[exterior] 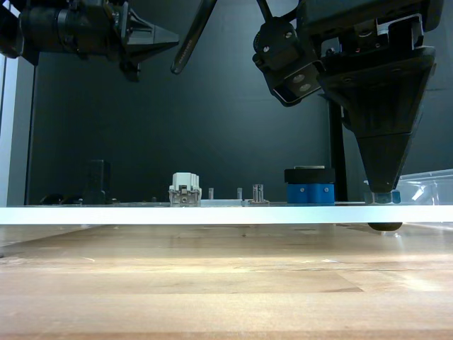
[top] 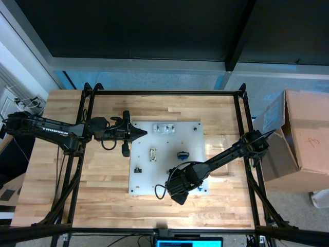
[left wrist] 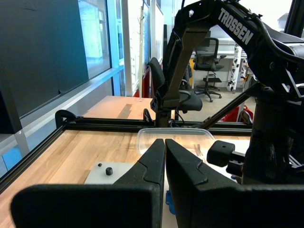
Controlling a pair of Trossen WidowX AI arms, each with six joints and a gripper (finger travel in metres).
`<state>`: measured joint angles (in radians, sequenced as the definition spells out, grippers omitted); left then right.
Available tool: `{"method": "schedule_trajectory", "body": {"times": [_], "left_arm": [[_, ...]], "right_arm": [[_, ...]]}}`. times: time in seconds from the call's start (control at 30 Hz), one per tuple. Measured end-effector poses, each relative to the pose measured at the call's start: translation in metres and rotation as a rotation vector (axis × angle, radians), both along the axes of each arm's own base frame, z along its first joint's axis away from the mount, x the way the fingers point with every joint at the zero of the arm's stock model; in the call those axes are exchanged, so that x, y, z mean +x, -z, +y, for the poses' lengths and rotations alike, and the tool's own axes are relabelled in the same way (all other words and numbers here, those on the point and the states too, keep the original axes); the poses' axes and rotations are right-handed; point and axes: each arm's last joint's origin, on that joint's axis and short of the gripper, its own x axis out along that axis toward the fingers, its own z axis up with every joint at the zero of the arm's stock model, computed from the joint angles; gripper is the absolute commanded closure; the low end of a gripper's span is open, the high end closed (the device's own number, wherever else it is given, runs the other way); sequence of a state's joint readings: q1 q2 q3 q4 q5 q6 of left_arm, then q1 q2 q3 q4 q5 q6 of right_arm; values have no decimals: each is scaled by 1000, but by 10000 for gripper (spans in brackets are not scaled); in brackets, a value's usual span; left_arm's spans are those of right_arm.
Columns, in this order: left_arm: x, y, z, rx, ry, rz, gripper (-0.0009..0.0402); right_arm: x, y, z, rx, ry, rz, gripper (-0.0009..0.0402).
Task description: Unfasten the M12 nut and place it in the container
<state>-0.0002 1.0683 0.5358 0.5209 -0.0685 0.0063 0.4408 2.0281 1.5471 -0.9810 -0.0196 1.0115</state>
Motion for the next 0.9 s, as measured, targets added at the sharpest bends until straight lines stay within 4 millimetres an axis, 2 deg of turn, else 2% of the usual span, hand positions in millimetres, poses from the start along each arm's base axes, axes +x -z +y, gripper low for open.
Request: {"method": "schedule_trajectory", "body": {"times": [0.37, 0.9], "left_arm": [[0, 0, 0, 0, 0, 0, 393], [0, 0, 0, 0, 0, 0, 393]], "right_arm": [[0, 0, 1, 0, -23, -7, 257], [0, 4, 1, 1, -36, -14, 271]]}}
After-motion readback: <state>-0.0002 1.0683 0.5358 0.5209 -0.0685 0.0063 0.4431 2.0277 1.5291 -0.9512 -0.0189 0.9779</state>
